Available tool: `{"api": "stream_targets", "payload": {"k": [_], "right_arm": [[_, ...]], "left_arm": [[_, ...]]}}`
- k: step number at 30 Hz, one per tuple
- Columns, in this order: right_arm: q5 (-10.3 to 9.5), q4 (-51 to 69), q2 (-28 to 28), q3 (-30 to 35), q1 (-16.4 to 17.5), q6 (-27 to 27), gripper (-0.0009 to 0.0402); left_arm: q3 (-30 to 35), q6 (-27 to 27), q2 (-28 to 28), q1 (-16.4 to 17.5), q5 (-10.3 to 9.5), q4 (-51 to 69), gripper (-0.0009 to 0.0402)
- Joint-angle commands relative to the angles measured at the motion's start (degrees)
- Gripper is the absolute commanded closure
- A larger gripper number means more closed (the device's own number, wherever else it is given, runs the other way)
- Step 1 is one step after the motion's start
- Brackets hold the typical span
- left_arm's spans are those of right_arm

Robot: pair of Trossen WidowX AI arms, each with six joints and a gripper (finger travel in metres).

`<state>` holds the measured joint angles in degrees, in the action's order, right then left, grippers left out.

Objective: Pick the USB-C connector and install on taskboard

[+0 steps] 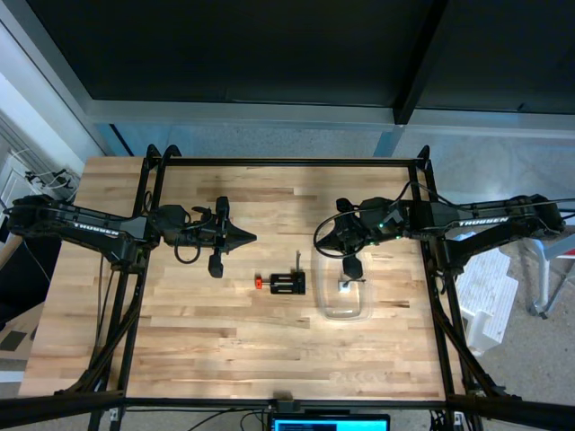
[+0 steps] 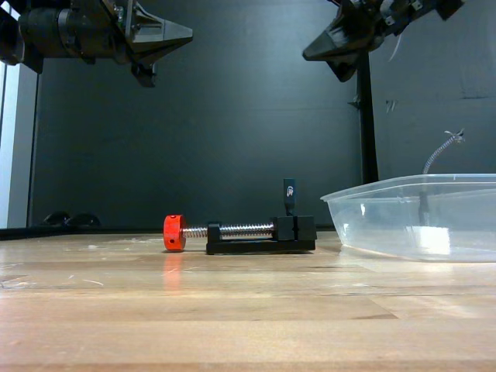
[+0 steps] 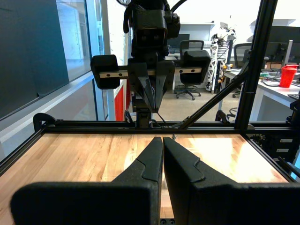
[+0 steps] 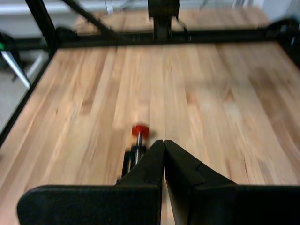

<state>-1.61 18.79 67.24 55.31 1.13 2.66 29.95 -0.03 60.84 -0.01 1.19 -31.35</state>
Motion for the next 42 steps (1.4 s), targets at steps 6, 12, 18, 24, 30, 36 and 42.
{"api": "stream_targets", "payload": {"k": [6,12,18,24,30,36,42], "right_arm": [[0.02,21.59,4.11,10.32,0.11,1.25,0.0393],[0.07,34.8,8.39,17.09,0.15,3.06,0.0393],[0.04,41.31,10.84,19.85,0.39,5.07,0.0393],[0.04,46.31,14.05,22.38,1.07,7.43,0.0393],[0.04,49.59,17.35,24.26,2.91,8.0,0.0393],[0.04,51.3,19.76,24.83,4.48,8.98,0.0386],[0.04,52.57,22.25,24.83,6.38,9.09,0.0345]], "left_arm": [[0.0,0.0,0.02,0.0,0.0,0.02,0.0393],[0.0,0.0,0.02,0.02,0.0,0.0,0.0393],[0.0,0.0,0.02,0.0,0.0,0.0,0.0393],[0.0,0.0,0.02,0.0,0.02,0.0,0.0393],[0.0,0.0,0.02,0.0,0.0,0.0,0.0393],[0.0,0.0,0.02,0.02,0.0,0.0,0.0393],[0.0,0.0,0.02,0.02,0.0,0.0,0.0393]]}}
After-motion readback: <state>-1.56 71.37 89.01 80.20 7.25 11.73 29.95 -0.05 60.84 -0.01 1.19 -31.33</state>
